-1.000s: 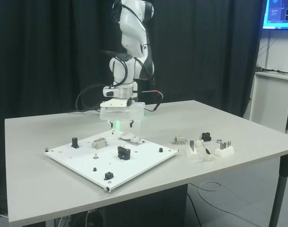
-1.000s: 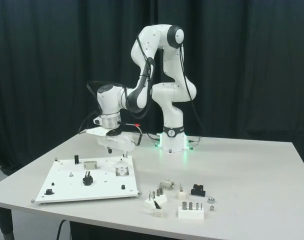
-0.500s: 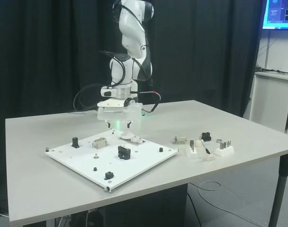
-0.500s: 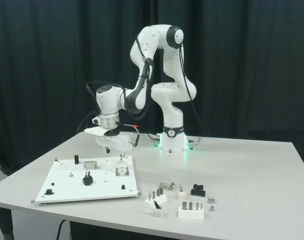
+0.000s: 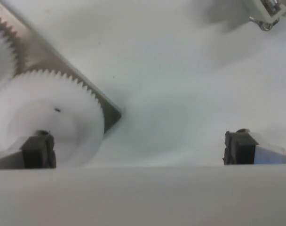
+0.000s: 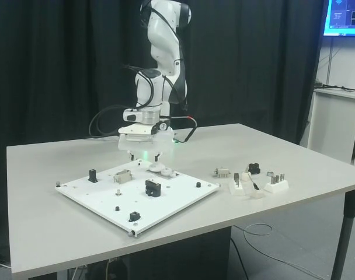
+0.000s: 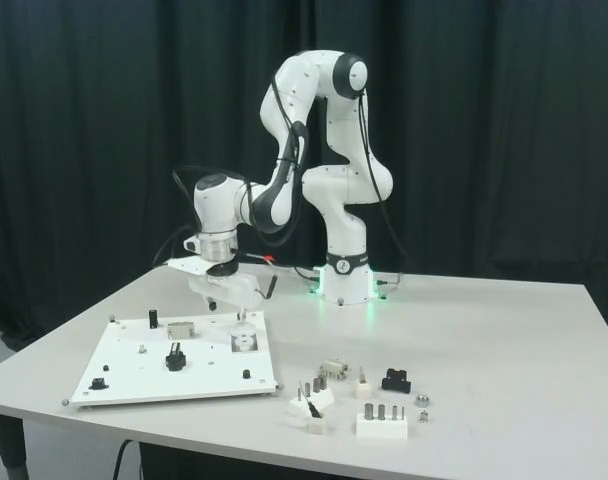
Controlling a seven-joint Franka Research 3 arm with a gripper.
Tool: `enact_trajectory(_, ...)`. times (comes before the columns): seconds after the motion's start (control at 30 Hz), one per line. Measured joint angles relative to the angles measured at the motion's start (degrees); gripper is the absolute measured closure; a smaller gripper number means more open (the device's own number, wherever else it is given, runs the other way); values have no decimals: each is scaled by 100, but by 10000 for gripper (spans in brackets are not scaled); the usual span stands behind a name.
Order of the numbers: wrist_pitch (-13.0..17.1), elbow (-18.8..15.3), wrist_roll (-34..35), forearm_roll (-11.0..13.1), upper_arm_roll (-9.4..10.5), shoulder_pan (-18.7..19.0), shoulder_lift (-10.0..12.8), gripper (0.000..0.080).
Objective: Insert large gear.
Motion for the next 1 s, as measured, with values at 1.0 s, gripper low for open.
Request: enact_trajectory(1.0, 332, -29, -156, 179, 25, 1, 230, 3)
